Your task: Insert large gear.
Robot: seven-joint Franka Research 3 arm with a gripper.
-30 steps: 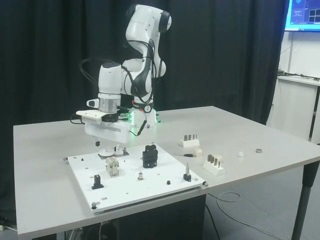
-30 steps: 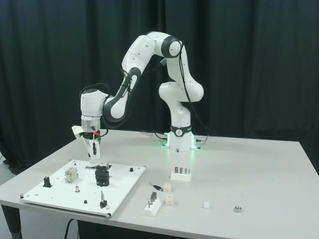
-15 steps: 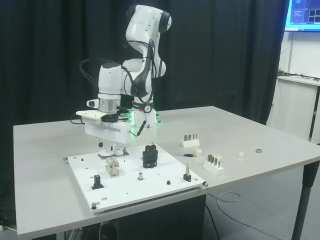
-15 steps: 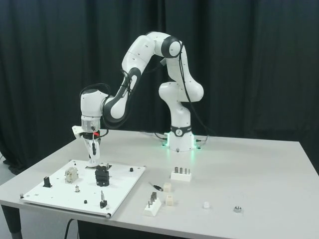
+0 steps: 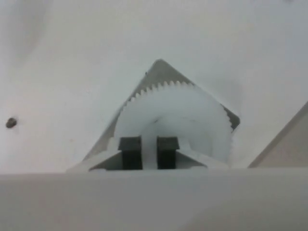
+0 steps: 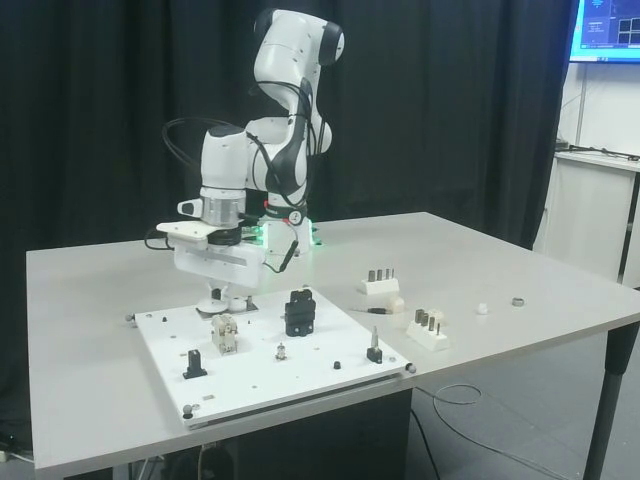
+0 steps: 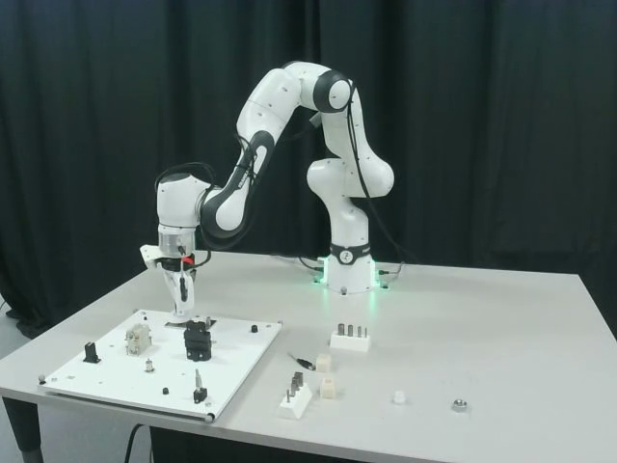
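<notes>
Between black fingers [image 5: 130, 152], white toothed large gear [image 5: 175, 113]

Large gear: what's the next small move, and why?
Probably a short straight descent, keeping the grip. In the wrist view the end effector has its fingers closed on the hub of the large gear, which sits over a grey mount on the white board. The room views show it low at the board's far edge, but whether it is seated cannot be told.

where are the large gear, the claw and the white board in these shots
large gear [image 5: 175, 108]: wrist view, on its flat white face.
claw [image 5: 149, 153]: wrist view, midway between its two black fingertips.
white board [image 6: 300, 368]: first room view, on a bare patch.
</notes>
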